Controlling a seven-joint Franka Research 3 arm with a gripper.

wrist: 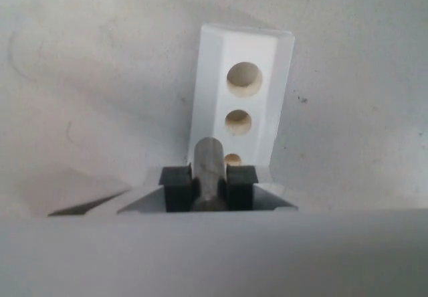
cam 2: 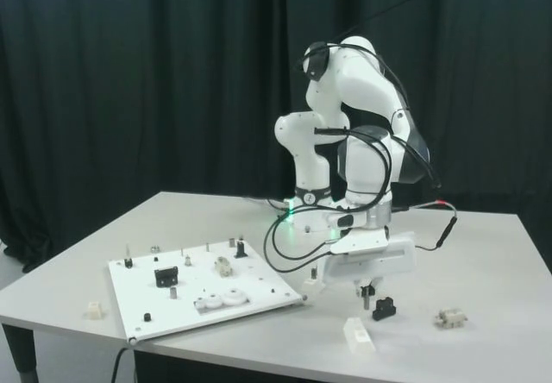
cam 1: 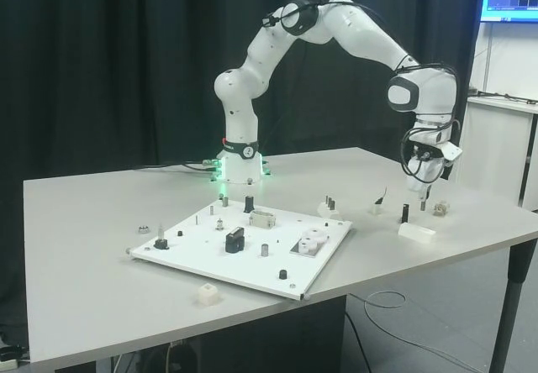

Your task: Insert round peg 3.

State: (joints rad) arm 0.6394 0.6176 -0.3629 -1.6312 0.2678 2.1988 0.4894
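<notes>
In the wrist view my gripper (wrist: 209,184) is shut on a grey round peg (wrist: 208,170), held between two black pads (wrist: 176,186). Just beyond the peg's tip lies a white block (wrist: 242,96) with three round holes in a row; the smallest hole (wrist: 233,159) sits right beside the peg's tip. From the first room view the gripper (cam 1: 419,195) hangs above the white block (cam 1: 416,232) near the table's right edge. The second room view shows the peg (cam 2: 366,297) a little above the table, behind the block (cam 2: 358,334).
A white board (cam 1: 244,247) with several small parts lies on the grey table (cam 1: 84,222). Close to the gripper stand a black piece (cam 2: 384,308), a small grey part (cam 2: 450,318) and black pegs (cam 1: 329,204). A white cube (cam 1: 207,295) sits by the front edge.
</notes>
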